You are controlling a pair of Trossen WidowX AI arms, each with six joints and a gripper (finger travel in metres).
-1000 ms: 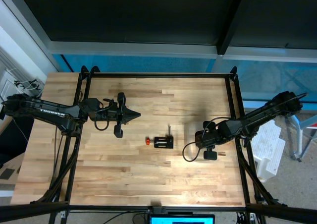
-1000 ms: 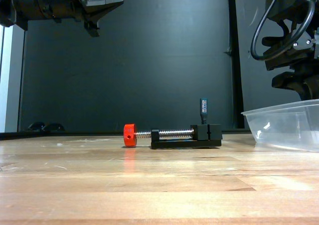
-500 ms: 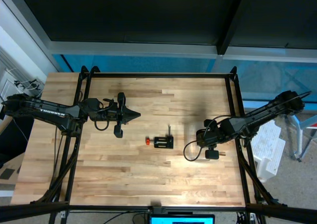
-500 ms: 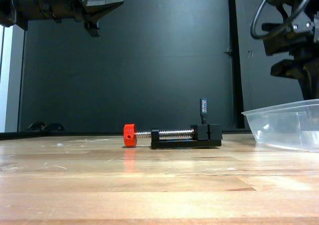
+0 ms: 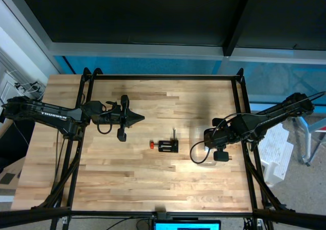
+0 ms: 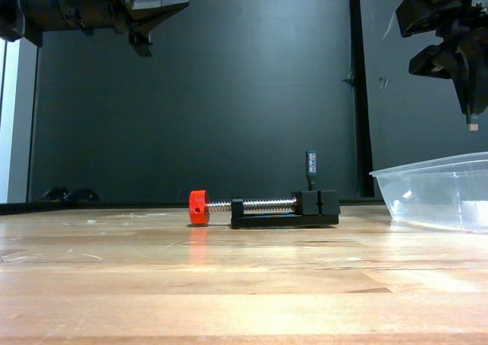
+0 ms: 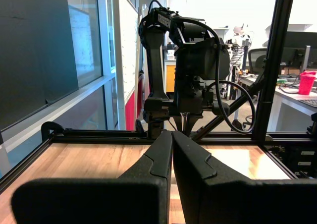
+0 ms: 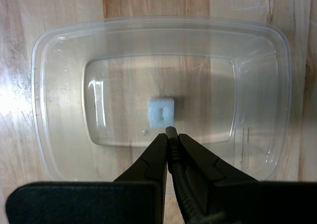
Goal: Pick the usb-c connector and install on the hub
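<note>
The right gripper now hangs well above the clear tray, higher than a moment ago, pinched on the usb-c connector. The pick looks done. The hub waits mid-table to its left. The left gripper hangs high at far left, closed and empty.

"TROSSEN" printed on left arm.
</note>
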